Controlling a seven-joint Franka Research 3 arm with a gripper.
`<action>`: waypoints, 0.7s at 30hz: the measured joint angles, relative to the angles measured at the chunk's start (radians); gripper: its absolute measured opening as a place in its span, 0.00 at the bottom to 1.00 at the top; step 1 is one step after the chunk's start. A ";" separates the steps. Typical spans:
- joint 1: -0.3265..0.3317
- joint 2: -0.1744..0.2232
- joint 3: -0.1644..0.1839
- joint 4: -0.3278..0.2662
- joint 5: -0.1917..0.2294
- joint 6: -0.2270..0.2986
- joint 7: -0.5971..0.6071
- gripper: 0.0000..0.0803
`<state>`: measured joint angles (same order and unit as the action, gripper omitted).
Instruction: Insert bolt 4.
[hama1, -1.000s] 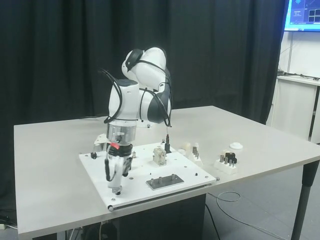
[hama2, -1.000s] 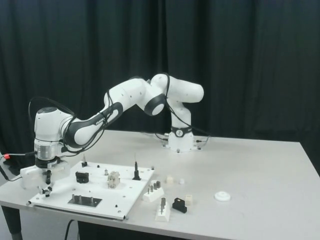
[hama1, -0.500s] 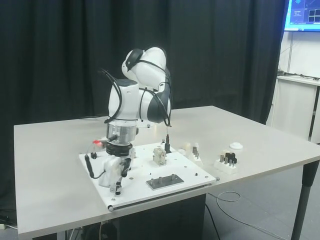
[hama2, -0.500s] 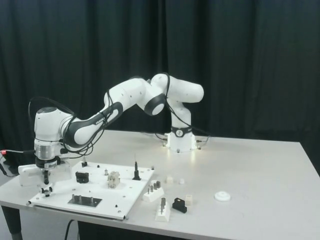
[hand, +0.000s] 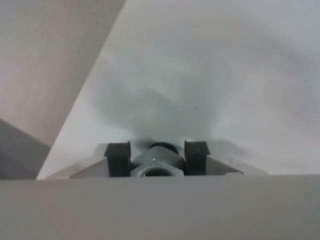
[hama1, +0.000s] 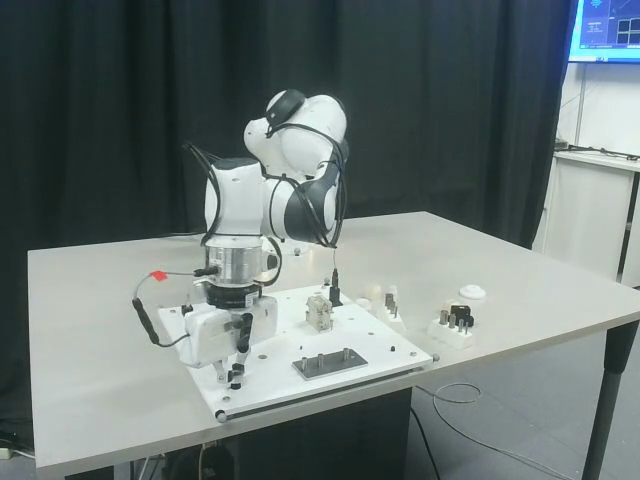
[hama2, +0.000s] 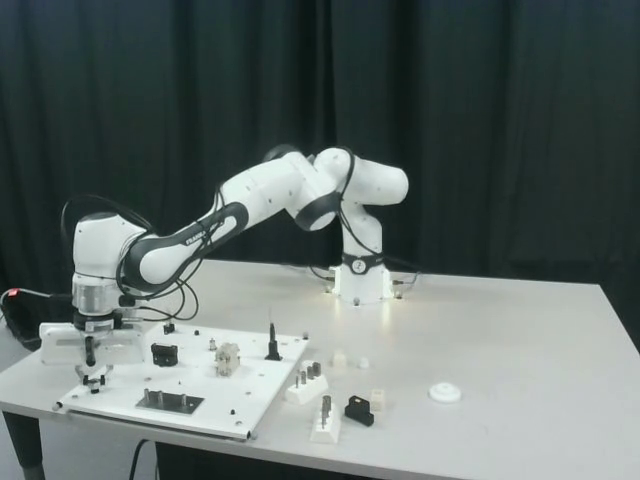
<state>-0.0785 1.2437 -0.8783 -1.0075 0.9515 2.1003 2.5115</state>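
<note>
Bolt 4 (hand: 156, 167) is a grey metal bolt with a hex head. It stands upright at the near left corner of the white board (hama1: 385, 345), also seen as the bolt (hama1: 237, 381) and the board (hama2: 255, 385) in the room views. My gripper (hand: 156, 157) points straight down over it. The black fingertips (hand: 117, 157) press against both sides of the bolt's head, so the gripper (hama1: 238, 374) is shut on it. From the second room view the gripper (hama2: 92, 374) hides most of the bolt.
On the board stand a grey plate with pegs (hama1: 329, 364), a small metal block (hama1: 319, 311) and a black post (hama1: 336, 290). Beside the board are white holders (hama1: 453, 325) and a white disc (hama1: 471, 292). A cable loops off the wrist (hama1: 150, 310).
The wrist has turned about its vertical axis over the same board corner, swinging the camera body and cable round to the side. The fingers stay down on the bolt.
</note>
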 joint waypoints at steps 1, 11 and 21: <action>0.012 0.002 -0.014 -0.014 0.020 0.007 -0.001 0.28; 0.062 0.010 -0.063 -0.066 0.071 0.043 -0.007 0.28; 0.062 0.009 -0.066 -0.073 0.098 0.040 -0.002 0.28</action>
<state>-0.0169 1.2530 -0.9446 -1.0805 1.0497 2.1407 2.5098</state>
